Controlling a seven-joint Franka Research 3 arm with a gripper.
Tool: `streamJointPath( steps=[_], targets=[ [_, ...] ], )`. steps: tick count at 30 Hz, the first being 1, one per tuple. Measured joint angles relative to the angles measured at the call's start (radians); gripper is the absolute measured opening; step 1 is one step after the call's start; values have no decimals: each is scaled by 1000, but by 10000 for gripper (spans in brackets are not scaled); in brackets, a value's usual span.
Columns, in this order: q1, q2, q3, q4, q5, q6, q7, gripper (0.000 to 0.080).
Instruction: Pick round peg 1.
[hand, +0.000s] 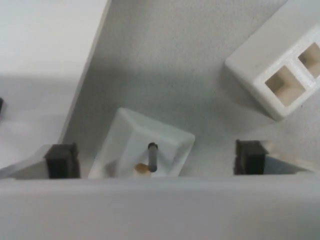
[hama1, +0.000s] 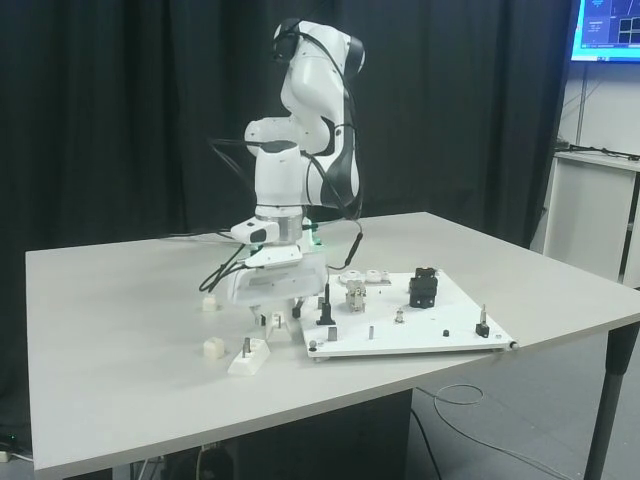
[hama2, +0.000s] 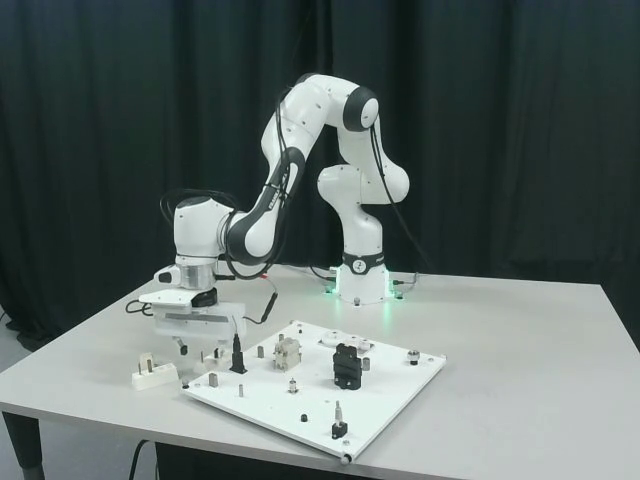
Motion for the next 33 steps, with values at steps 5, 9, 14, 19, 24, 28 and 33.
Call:
streamJointPath(
  steps=[5, 9, 14, 19, 24, 28, 33],
  targets=[
    [0, 6, -1, 2, 0, 0, 0, 524],
    [0, 10, -1, 3, 0, 0, 0, 524],
    [0, 11, -2, 3, 0, 0, 0, 344],
    [0, 12, -2, 3, 0, -4, 3, 142],
    [0, 12, -1, 3, 1, -9, 9, 32],
    [0, 11, 0, 6, 1, -20, 15, 18],
    [2, 6, 0, 12, 1, -40, 29, 18]
  ],
)
